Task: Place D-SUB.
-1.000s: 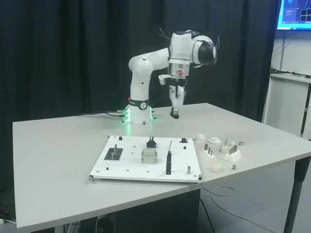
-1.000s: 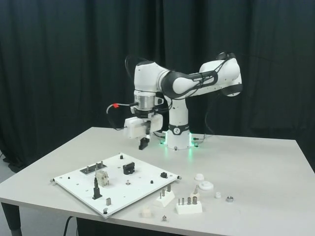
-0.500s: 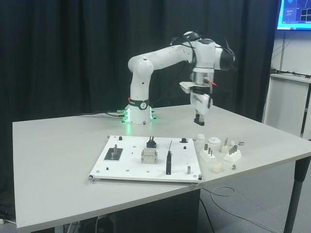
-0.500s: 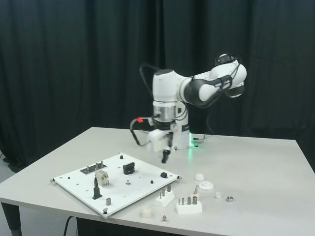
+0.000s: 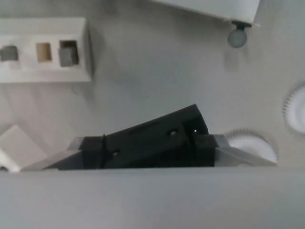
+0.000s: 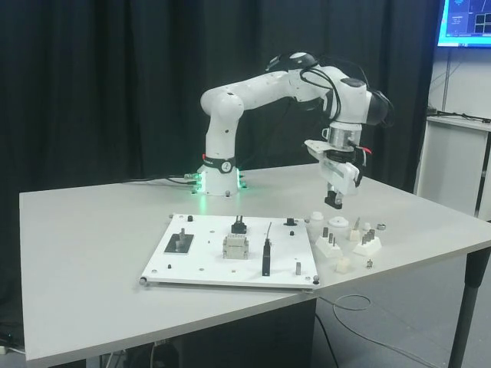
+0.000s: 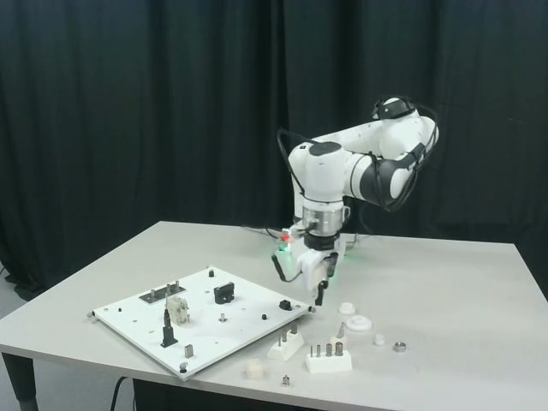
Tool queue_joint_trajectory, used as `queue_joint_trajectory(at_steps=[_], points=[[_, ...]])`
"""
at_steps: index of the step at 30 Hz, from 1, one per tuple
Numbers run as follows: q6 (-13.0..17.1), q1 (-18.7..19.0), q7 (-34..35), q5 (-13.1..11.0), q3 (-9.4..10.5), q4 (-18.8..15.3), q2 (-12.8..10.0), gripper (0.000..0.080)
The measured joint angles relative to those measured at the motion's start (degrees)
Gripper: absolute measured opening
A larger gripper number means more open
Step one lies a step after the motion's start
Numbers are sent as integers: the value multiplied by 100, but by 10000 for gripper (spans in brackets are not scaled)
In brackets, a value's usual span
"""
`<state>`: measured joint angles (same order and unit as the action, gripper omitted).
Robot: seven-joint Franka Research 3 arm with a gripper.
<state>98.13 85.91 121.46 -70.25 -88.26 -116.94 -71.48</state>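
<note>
We see gripper (image 6: 333, 202) hanging above grey table (image 6: 92, 230), just off corner of white board (image 6: 207, 253), over loose white parts. Fingers clamped on black D-SUB (image 5: 147, 138), held tilted between them, clear of table. In wrist view, white gear (image 5: 250, 145) lies just beside D-SUB; white holder block (image 5: 45, 50) with three pegs sits apart.

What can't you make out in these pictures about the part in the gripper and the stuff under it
- Black part in the gripper: wrist view cuts its lower side behind the grey band; room views show it too small to identify.
- Toothed white wheel: wrist view, partly hidden by a finger.
- Second white wheel: cut by the picture edge.
</note>
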Motion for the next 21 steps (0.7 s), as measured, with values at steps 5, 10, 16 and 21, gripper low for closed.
queue_joint_trajectory(at_steps=[5,10,16,21], points=[[166,52,0,16,171,-6,-2,387],[372,62,10,16,340,-28,-3,387],[656,63,10,3,519,-107,-2,387],[858,63,8,-71,647,-161,2,387]])
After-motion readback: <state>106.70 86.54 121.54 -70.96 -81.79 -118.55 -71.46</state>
